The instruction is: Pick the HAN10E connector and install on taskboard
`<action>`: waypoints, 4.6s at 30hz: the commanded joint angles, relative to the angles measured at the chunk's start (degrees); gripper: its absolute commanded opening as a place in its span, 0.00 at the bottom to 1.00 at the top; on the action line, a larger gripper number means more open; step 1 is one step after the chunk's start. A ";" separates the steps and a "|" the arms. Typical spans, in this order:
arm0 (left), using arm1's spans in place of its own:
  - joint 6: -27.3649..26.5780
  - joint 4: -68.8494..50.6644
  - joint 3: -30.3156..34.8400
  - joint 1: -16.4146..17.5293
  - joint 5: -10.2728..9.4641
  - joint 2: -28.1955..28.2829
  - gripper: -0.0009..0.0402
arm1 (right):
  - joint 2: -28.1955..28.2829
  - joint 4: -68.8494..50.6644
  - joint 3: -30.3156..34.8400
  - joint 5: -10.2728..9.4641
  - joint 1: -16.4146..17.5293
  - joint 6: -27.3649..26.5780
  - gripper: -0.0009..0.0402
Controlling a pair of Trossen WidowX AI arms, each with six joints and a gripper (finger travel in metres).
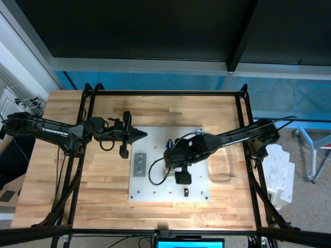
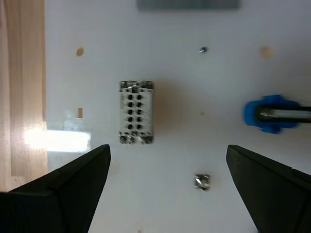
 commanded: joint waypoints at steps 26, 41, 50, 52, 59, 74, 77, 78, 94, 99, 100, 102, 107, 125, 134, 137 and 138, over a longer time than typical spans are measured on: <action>0.02 0.00 0.00 0.02 0.02 0.02 0.02 | -35.45 39.69 -34.71 -1.57 -13.11 -12.83 0.04; 0.02 0.02 0.00 0.00 0.02 0.02 0.02 | -39.78 65.94 -47.98 -2.62 -13.14 -11.04 0.02; 0.02 0.00 0.00 0.02 0.02 0.02 0.02 | -39.78 82.68 -56.57 -1.92 -13.11 -8.28 0.02; 0.02 0.00 0.00 0.00 0.02 0.02 0.02 | -39.80 84.08 -57.83 -1.95 -13.16 -8.31 0.02; 0.02 0.00 0.00 0.00 0.02 0.02 0.02 | -39.85 87.36 -59.47 -1.99 -13.16 -7.39 0.02; 0.02 0.02 0.00 0.00 0.02 0.02 0.02 | -39.82 85.61 -57.66 -1.95 -13.16 -8.63 0.02; 0.02 0.00 0.00 0.00 0.02 0.02 0.02 | -39.82 84.91 -56.94 -1.92 -13.16 -10.14 0.02; 0.02 0.00 0.00 0.02 0.02 0.02 0.02 | -39.82 84.80 -56.72 -1.92 -13.16 -10.27 0.02; 0.02 0.00 0.00 0.02 0.02 0.02 0.02 | -39.82 85.09 -56.92 -1.95 -13.18 -10.88 0.02; 0.02 0.02 0.00 0.00 0.02 0.02 0.02 | -39.82 85.11 -56.92 -1.95 -13.16 -9.99 0.02; 0.02 0.00 0.00 0.02 0.02 0.02 0.02 | -39.82 85.11 -56.92 -1.97 -13.16 -9.77 0.02; 0.02 0.00 0.00 0.00 0.02 0.02 0.02 | -39.82 85.11 -56.92 -1.99 -13.16 -9.70 0.02; 0.02 0.00 0.00 0.00 0.02 0.02 0.02 | -39.82 85.29 -56.92 -1.97 -13.16 -9.66 0.02; 0.02 0.02 0.00 0.00 0.02 0.02 0.02 | -39.82 85.29 -56.92 -1.97 -13.16 -9.70 0.02; 0.02 0.00 0.00 0.00 0.02 0.02 0.02 | -39.82 85.29 -56.92 -1.97 -13.16 -9.70 0.02; 0.02 0.00 0.00 0.00 0.02 0.02 0.02 | -39.82 85.29 -56.92 -1.97 -13.16 -9.70 0.02; 0.02 0.00 0.00 0.00 0.02 0.02 0.02 | -39.82 85.31 -56.92 -1.97 -13.14 -9.73 0.02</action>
